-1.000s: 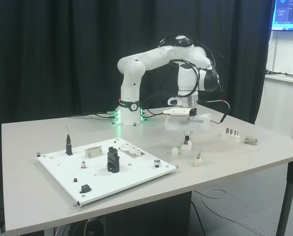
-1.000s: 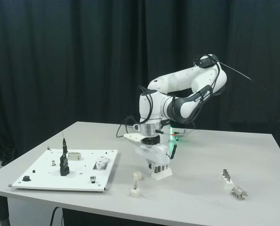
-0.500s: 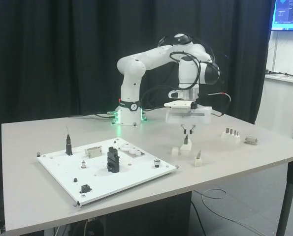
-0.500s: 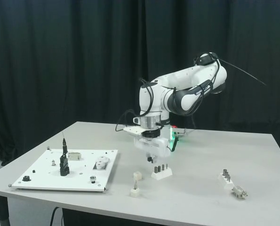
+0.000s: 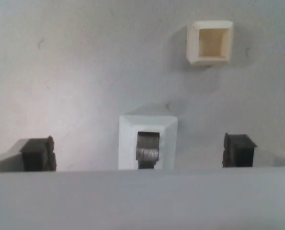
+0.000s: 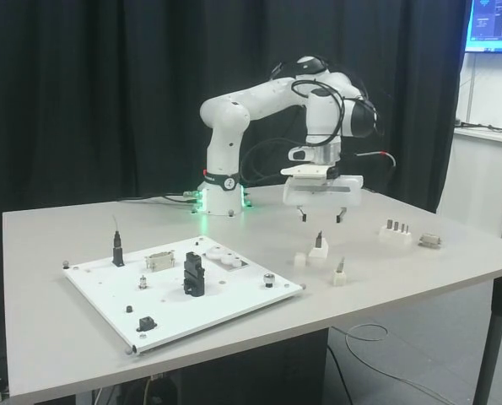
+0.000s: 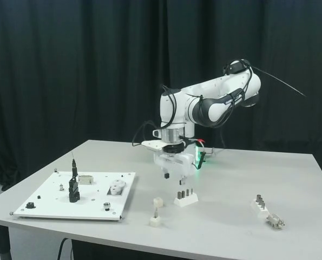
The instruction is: Pick square peg 4.
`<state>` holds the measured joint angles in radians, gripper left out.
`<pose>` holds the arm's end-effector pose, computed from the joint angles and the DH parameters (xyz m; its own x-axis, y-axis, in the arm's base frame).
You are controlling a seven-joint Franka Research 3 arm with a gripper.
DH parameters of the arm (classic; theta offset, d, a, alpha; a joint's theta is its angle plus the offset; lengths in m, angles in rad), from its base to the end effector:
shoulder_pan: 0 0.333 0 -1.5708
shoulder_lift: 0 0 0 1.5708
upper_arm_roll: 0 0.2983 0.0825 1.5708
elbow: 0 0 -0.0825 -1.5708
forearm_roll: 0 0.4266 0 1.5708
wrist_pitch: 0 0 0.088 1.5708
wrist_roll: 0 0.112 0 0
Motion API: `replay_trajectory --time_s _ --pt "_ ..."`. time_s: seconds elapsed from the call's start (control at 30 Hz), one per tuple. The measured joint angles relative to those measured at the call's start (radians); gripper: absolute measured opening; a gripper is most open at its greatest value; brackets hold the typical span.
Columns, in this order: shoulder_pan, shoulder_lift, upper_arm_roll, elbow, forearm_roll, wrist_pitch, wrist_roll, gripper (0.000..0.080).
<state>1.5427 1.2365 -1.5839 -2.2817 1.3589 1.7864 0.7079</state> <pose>0.5320 0.0083 0.2547 0.1382 -0.9900 -0.0271 -0.9895 -0.1369 -0.0457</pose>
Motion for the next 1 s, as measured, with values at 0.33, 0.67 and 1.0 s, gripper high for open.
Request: replay_trajectory --time_s 0.33,0.67,1.0 --pt "0.015 0.0 -0.006 0.0 -0.002 -0.006 -0.052 0.0793" --pt "0.016 0.0 0.0 -0.005 -0.002 -0.005 -0.039 0.08" --pt "0.015 0.0 0.025 -0.021 0.007 0.004 0.081 0.08"
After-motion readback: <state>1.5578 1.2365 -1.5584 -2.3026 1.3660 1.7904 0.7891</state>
